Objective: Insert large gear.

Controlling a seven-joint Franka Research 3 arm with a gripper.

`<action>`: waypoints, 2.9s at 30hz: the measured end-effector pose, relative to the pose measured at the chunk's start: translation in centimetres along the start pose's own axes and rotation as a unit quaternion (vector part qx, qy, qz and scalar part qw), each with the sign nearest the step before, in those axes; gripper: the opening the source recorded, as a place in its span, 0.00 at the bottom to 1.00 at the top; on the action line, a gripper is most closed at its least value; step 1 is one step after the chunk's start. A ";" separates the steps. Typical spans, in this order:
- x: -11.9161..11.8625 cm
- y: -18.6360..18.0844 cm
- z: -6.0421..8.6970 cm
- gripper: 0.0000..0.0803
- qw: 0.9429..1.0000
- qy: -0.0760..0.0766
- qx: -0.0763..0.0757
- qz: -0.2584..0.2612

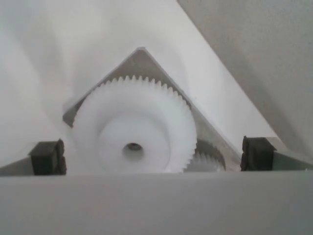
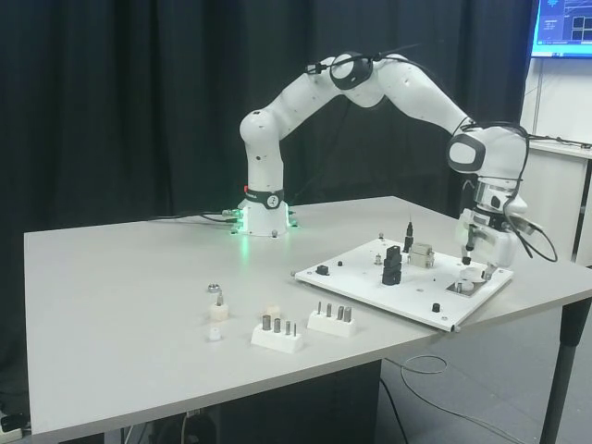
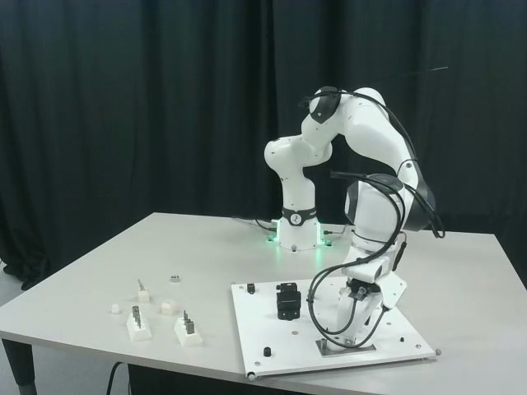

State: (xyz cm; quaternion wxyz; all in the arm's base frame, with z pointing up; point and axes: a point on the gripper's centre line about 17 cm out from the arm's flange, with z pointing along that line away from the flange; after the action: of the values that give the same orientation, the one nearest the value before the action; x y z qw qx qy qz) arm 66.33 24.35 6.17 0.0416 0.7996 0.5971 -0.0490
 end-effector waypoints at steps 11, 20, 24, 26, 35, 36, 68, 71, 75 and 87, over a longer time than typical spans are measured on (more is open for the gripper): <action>-0.2 -0.2 0.5 1.00 1.000 -0.004 0.002 0.000; -0.2 -0.3 0.7 1.00 1.000 -0.005 0.003 -0.001; -0.2 -0.3 0.8 0.84 1.000 -0.005 0.003 -0.001; -0.2 -0.3 0.8 0.84 1.000 -0.005 0.004 -0.001; -0.1 -0.9 0.8 0.64 1.000 -0.008 0.012 -0.001; -0.1 -1.0 0.8 0.64 1.000 -0.008 0.013 -0.001; 0.0 -1.1 0.9 0.42 0.988 0.011 0.034 0.153; 0.0 -1.1 0.9 0.41 0.987 0.013 0.036 0.156; 0.0 -1.1 0.9 0.41 0.987 0.014 0.037 0.156; 0.6 -1.7 0.3 0.48 0.990 0.016 0.042 0.136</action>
State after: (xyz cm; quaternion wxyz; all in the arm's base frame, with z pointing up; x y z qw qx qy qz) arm 64.85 25.34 5.76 0.0045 0.8749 0.4811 -0.0552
